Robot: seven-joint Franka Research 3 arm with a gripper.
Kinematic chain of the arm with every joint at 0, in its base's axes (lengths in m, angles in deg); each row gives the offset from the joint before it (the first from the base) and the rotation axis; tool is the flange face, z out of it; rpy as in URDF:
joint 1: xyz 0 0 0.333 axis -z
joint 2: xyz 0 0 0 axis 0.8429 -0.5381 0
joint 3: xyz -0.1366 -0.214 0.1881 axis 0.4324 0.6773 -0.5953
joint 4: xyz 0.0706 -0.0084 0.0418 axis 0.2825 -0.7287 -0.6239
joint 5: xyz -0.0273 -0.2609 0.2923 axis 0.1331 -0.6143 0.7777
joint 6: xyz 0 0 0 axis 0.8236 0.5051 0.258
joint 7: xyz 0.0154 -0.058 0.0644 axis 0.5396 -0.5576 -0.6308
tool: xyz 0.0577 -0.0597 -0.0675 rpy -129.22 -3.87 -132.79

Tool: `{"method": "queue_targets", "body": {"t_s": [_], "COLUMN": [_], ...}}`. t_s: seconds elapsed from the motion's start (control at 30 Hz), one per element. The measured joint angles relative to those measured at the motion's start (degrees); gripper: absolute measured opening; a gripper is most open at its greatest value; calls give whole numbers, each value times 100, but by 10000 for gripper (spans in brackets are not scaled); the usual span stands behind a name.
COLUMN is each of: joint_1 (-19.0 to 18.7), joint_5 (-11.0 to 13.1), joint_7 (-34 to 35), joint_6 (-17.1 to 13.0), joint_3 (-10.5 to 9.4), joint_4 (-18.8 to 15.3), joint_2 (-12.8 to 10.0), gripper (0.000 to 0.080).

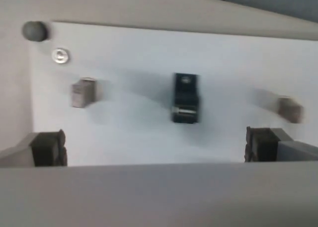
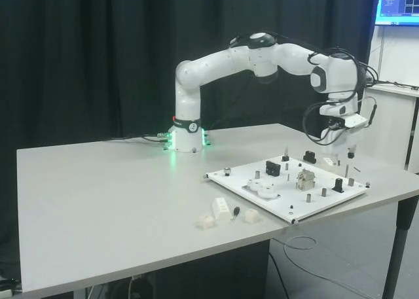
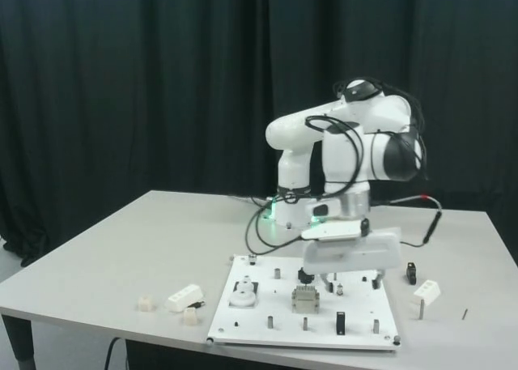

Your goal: Remove square peg 4.

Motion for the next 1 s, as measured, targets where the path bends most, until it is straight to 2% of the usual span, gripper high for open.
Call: {"method": "queue_targets", "body": {"t_s": [0.27, 0.57, 1.0], "joint_1": [-28, -39, -8], "joint_5": [-224, -459, -546], "joint_7": [405, 734, 1101], "joint_6": [-291, -640, -979], "joint_3": [-338, -649, -951], "joint_4": [239, 361, 384], "joint_2": [1, 1, 2], "gripper": [800, 800, 800]}}
